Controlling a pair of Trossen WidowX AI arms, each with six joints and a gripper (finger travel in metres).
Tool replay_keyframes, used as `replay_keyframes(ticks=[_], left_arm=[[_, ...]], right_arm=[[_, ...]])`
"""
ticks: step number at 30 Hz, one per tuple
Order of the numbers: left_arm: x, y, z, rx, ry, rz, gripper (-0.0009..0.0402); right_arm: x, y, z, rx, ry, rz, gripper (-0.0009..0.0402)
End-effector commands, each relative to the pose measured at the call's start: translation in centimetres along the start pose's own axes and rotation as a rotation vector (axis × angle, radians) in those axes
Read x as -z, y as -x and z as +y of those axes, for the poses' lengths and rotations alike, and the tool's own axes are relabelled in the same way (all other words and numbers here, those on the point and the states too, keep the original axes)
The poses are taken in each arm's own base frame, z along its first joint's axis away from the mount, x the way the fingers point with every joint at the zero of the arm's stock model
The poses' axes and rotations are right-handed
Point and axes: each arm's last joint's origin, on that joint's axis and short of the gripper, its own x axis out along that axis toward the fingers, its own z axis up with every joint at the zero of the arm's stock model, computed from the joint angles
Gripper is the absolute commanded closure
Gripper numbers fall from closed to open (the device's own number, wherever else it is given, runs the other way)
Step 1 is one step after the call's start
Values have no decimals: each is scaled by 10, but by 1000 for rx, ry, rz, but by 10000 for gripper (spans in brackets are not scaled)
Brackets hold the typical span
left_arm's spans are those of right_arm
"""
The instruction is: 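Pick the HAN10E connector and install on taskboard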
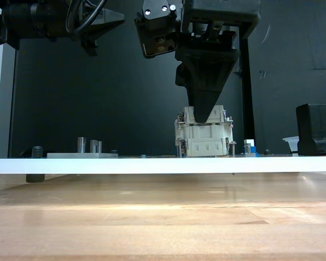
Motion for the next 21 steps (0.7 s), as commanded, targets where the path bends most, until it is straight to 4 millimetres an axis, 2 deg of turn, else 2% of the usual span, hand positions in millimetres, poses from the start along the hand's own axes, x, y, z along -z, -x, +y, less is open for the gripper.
replay_keyframes(ticks=[1, 7, 11, 21], left_arm=[[0, 0, 0, 0, 0, 0, 392], [0, 0, 0, 0, 0, 0, 392], [0, 0, 0, 0, 0, 0, 392], [0, 0, 0, 0, 0, 0, 392]], right_arm=[[0, 4, 0, -3, -3, -11, 217], [0, 8, 0, -7, -3, -20, 137], [2, 15, -1, -10, -2, -29, 100], [9, 36, -4, -12, 1, -39, 67]])
